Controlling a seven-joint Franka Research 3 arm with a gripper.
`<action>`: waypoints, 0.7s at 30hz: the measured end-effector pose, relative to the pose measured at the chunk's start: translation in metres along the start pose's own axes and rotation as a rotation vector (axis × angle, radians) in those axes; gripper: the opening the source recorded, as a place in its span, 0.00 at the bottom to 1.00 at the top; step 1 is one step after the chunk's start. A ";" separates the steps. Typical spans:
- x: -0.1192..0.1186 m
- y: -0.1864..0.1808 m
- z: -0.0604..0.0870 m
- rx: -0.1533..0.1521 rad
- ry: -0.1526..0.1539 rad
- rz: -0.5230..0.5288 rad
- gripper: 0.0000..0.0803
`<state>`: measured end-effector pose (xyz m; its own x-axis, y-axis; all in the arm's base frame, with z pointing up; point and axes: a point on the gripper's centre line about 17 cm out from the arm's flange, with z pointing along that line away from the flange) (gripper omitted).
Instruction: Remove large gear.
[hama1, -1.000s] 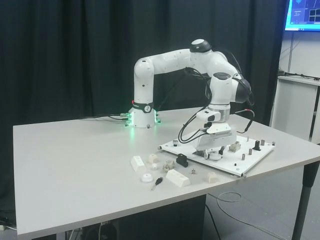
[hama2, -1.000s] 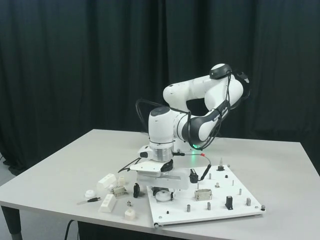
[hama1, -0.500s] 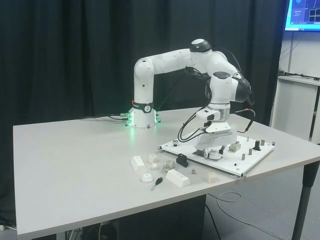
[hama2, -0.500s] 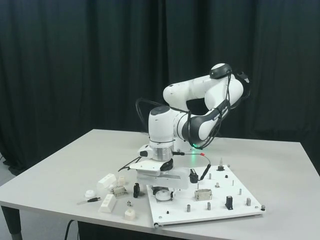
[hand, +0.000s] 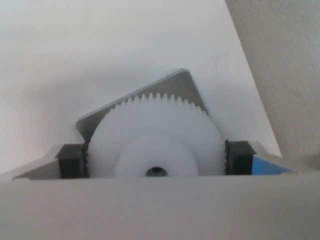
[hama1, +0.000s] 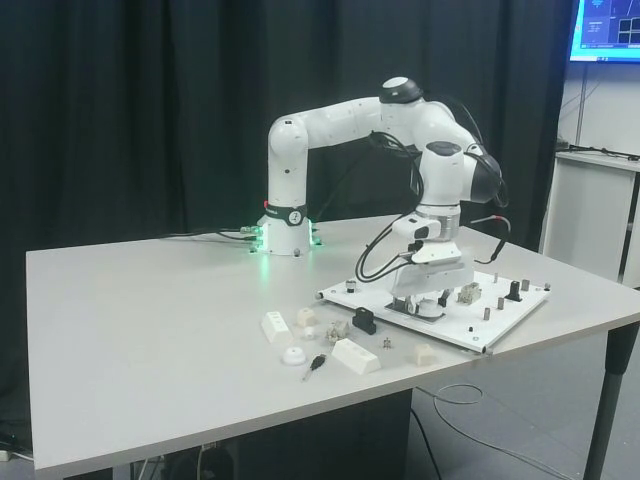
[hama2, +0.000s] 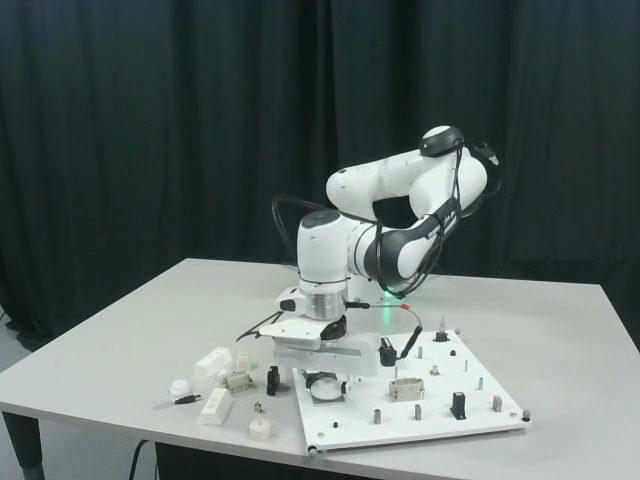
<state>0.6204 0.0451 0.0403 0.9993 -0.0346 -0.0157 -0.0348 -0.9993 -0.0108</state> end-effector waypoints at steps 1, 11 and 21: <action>0.000 0.000 0.000 0.000 0.000 0.000 0.74; 0.000 -0.001 -0.013 0.002 0.004 0.000 0.74; 0.001 -0.003 -0.029 0.005 0.010 -0.003 0.74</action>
<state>0.6222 0.0475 0.0694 0.9995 -0.0322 -0.0054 -0.0323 -0.9994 -0.0159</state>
